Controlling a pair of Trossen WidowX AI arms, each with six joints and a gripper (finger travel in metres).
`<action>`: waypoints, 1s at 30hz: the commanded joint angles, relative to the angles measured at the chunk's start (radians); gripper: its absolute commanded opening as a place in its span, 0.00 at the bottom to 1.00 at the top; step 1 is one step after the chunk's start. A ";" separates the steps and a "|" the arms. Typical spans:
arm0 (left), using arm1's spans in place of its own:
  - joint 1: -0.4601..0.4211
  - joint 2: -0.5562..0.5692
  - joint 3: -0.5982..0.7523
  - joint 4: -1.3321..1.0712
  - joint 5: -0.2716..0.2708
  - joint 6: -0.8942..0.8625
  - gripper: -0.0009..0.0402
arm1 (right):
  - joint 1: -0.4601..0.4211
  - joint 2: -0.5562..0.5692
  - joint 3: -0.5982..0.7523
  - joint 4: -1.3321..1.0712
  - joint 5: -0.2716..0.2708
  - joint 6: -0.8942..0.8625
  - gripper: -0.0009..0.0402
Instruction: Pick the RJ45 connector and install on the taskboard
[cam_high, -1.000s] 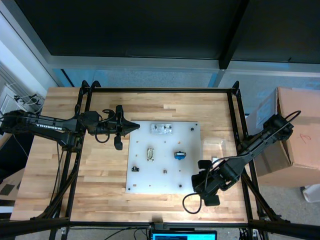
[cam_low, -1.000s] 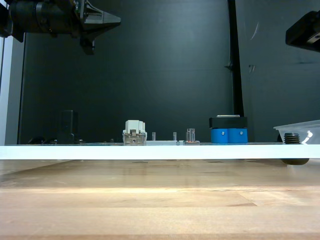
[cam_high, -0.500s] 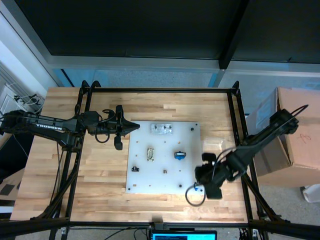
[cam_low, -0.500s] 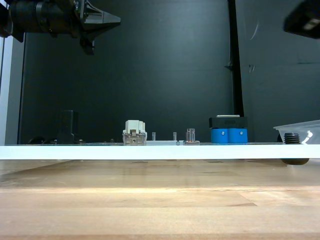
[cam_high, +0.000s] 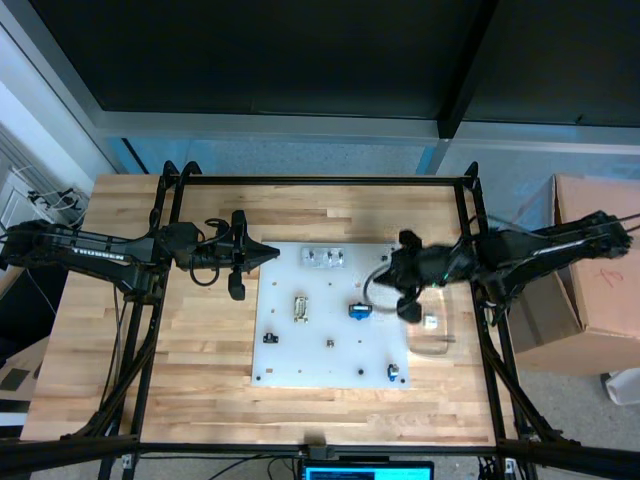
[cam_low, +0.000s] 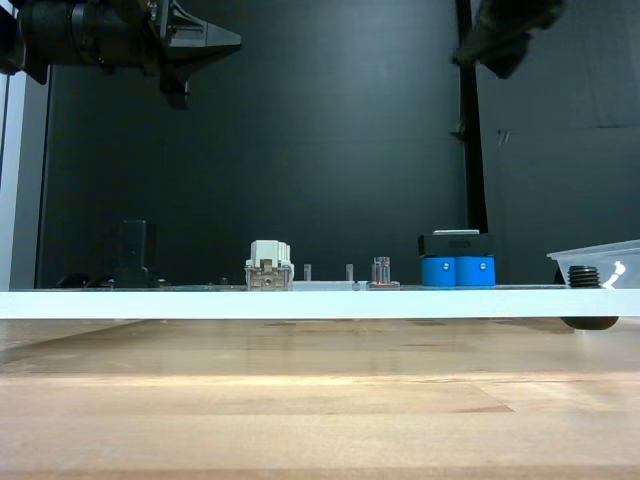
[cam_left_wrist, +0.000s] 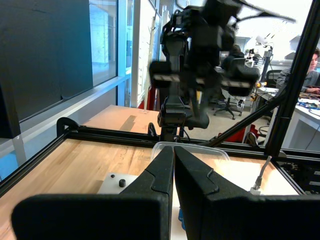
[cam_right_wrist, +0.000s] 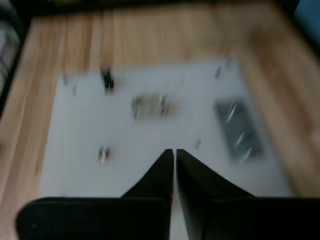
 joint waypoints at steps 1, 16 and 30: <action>0.000 0.000 0.000 0.000 0.000 0.000 0.02 | -0.092 -0.072 -0.081 0.177 -0.063 -0.069 0.03; 0.000 0.000 0.000 0.000 0.000 0.000 0.02 | -0.323 -0.154 -0.446 0.882 -0.322 -0.095 0.02; 0.000 0.000 0.000 0.000 0.000 0.000 0.02 | -0.321 -0.154 -0.484 0.953 -0.326 -0.069 0.02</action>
